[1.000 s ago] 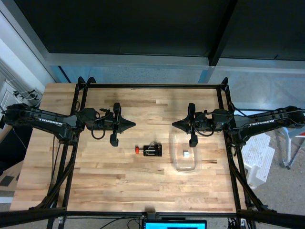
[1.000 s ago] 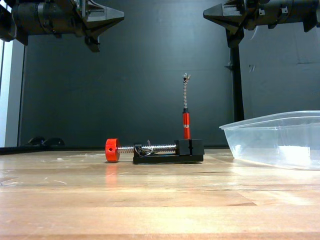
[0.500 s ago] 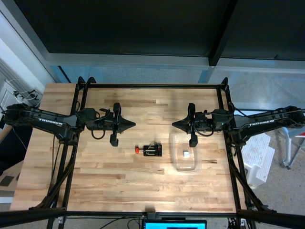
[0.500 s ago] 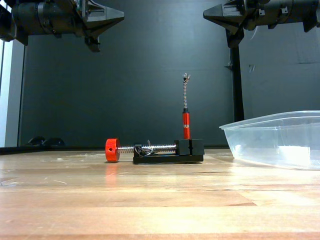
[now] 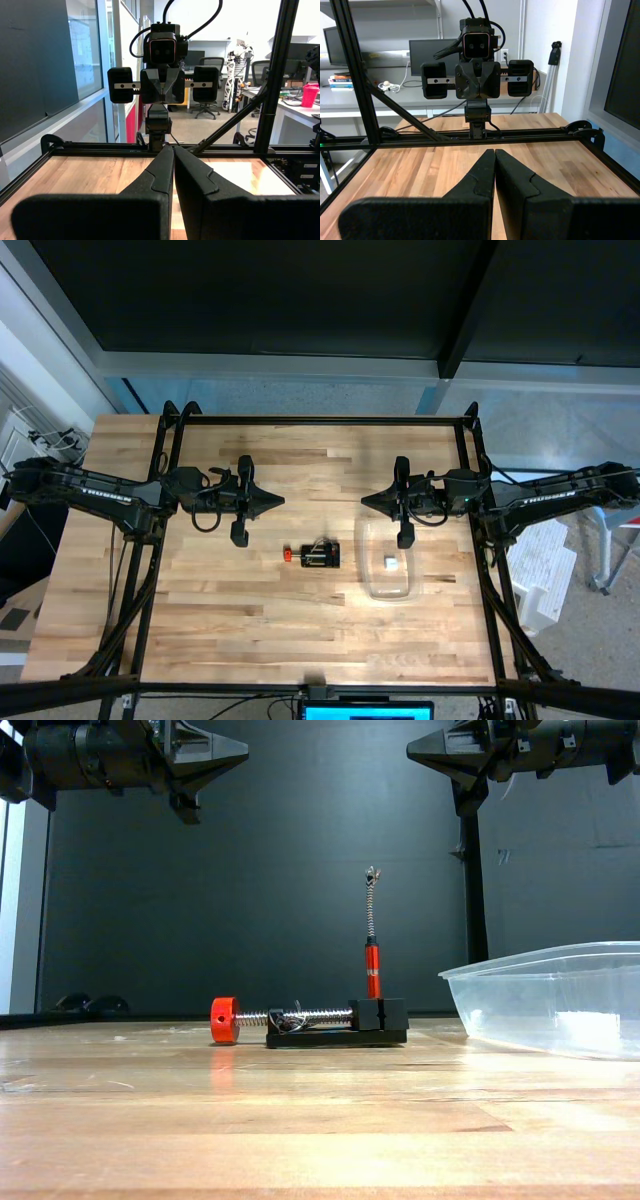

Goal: Pick the RCA connector and install on taskboard

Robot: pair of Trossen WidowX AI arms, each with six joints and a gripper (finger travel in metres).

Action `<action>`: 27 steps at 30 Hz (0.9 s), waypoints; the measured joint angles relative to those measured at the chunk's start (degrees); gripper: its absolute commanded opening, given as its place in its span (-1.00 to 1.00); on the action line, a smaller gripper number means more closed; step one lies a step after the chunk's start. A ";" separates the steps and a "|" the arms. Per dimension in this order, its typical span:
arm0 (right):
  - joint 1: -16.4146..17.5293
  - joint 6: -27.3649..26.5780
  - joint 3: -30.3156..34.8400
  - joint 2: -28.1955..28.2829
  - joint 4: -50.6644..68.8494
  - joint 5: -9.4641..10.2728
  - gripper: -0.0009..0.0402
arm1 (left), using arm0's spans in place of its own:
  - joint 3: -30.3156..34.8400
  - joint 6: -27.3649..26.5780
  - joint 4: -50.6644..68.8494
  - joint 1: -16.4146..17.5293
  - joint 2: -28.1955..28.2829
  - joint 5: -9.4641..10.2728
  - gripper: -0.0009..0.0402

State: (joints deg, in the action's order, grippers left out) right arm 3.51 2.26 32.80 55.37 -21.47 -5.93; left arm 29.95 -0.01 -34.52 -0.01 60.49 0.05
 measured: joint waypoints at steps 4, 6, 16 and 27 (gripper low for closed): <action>0.00 0.00 0.00 0.00 0.31 0.00 -0.96 | -0.02 0.00 0.00 0.00 0.00 -0.02 -0.96; 0.00 0.00 0.00 0.00 0.52 0.00 -0.96 | 0.00 0.00 0.00 0.00 0.00 0.00 -0.96; -0.02 0.02 0.00 0.00 1.57 0.00 -0.96 | -0.02 0.02 0.00 0.00 0.00 -0.02 -0.96; 0.00 0.02 0.00 0.00 1.57 0.00 -0.96 | 0.00 0.00 0.00 0.00 0.00 0.00 -0.96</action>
State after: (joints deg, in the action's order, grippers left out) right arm 3.51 2.28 32.80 55.37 -19.90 -5.93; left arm 29.95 -0.01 -34.52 -0.01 60.49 0.05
